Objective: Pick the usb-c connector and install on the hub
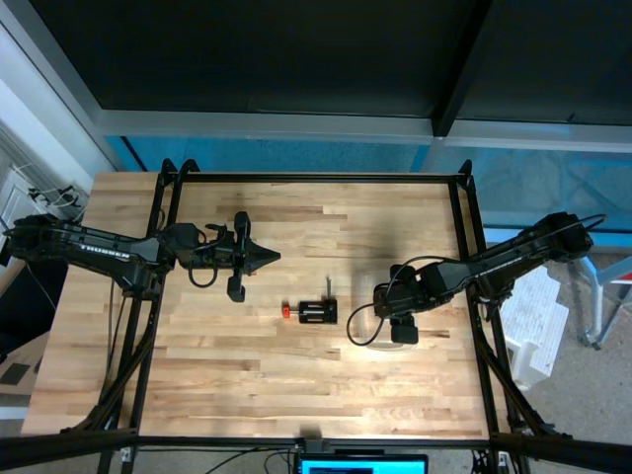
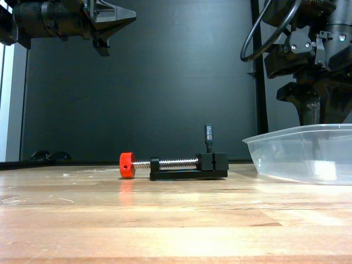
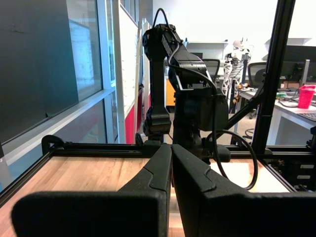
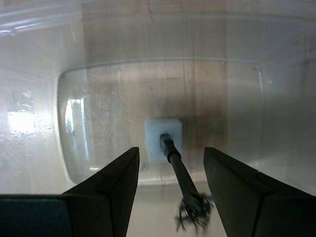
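Right tool [image 4: 171, 151], spread, hangs over the usb-c connector [image 4: 178, 168] lying free in the plastic bin [image 4: 44, 74]: descend centred astride it. Left tool [image 3: 171, 150], pressed together, hovers at tabletop [image 1: 296, 395] 9 o'clock.

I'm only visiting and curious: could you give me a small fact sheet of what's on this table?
usb-c connector: not held, at a foam block inside the clear bin
right gripper: open, above the connector in the bin
left gripper: shut, empty, high over the table's left side
vise: mid-table, red knob, small black part standing upright on it
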